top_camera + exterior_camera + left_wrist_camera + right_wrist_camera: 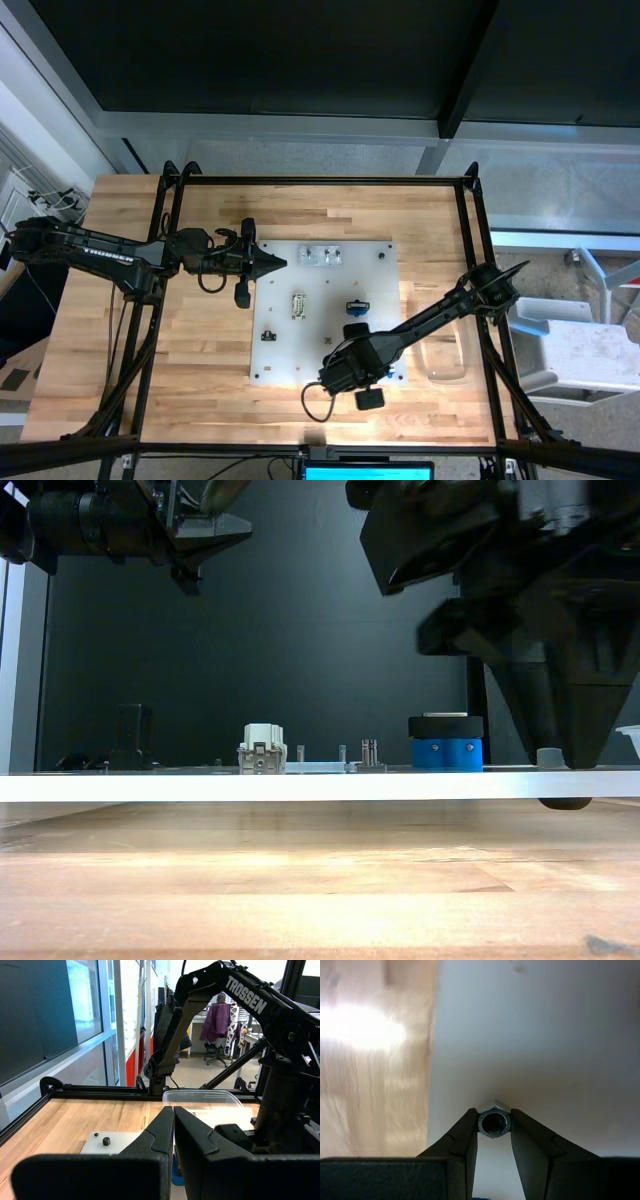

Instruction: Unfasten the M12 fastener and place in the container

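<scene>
The M12 fastener (pixel 494 1122), a small silver hex nut with a dark centre, sits low on the white board (pixel 545 1035). My right gripper (pixel 493 1125) is shut on it, one finger pressing each side. In the low view the nut (pixel 548 757) rests at the board's surface under the right gripper (pixel 556 762), and no stud ribs show beneath it. From above, the right gripper (pixel 372 372) covers the nut near the board's near right edge. The clear container (pixel 445 360) lies on the table to the right of the board, with nothing visible inside. My left gripper (pixel 275 263) hovers shut over the board's far left edge.
A blue connector (pixel 357 307) and a cream connector (pixel 297 305) stand mid-board, close to the right arm. Silver posts (pixel 322 257) stand at the board's far side. A black frame (pixel 470 200) rings the table. The container's rim (pixel 202 1094) also shows in the left wrist view.
</scene>
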`<state>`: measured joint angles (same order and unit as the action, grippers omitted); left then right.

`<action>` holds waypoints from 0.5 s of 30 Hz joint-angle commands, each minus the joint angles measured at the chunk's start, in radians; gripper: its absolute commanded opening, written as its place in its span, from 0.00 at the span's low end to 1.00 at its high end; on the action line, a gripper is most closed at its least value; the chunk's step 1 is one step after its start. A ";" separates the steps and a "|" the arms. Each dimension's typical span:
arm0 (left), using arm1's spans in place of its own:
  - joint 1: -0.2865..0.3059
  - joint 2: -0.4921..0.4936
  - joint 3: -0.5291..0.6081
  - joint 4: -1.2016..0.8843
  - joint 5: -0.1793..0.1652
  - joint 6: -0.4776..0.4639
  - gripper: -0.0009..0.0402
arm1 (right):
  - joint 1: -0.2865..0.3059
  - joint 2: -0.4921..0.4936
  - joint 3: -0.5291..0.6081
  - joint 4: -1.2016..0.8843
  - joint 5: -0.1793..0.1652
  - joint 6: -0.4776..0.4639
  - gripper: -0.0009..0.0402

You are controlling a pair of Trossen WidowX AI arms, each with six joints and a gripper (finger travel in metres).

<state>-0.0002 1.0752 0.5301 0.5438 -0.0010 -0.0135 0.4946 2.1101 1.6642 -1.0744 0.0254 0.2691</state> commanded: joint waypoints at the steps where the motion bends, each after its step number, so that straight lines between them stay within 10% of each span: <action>1: 0.000 0.000 0.000 0.000 0.000 0.000 0.02 | -0.001 -0.006 0.000 -0.006 0.001 -0.212 0.04; 8: 0.000 0.000 0.000 0.000 0.000 0.000 0.02 | -0.002 -0.012 0.000 -0.024 0.000 -0.578 0.04; 15: 0.000 0.000 0.000 0.000 0.000 0.000 0.02 | -0.003 -0.012 0.000 -0.021 0.000 -0.630 0.04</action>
<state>-0.0002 1.0752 0.5297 0.5438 -0.0010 -0.0132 0.4919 2.0949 1.6642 -1.1007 0.0265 -0.3614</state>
